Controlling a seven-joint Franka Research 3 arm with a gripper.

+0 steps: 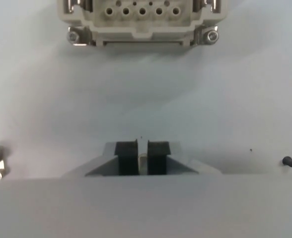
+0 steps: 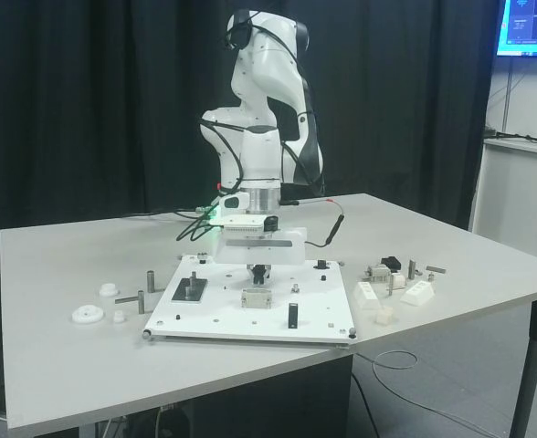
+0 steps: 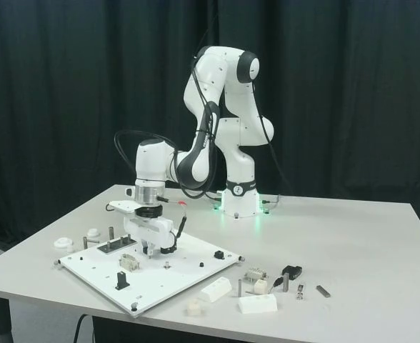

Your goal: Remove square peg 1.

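Note:
My gripper (image 1: 142,157) points straight down over the white board (image 2: 223,319), just behind the grey multi-pin connector (image 1: 141,20). Its two black fingers (image 1: 126,156) stand close together with a narrow gap. A thin grey piece, the square peg (image 1: 142,161), shows in that gap, and the fingers are shut on it. I cannot tell whether the peg's lower end still sits in the board. In the first room view the gripper (image 2: 261,273) hangs near the board's middle, and the second room view shows the gripper (image 3: 148,249) low over the board (image 3: 174,279).
On the board stand the connector (image 2: 256,298), a black plate with a peg (image 2: 189,288), a black upright block (image 2: 292,314) and a small black knob (image 1: 288,161). White gears (image 2: 88,315) and loose pegs lie off one side of the board, white blocks (image 2: 417,293) off the opposite side.

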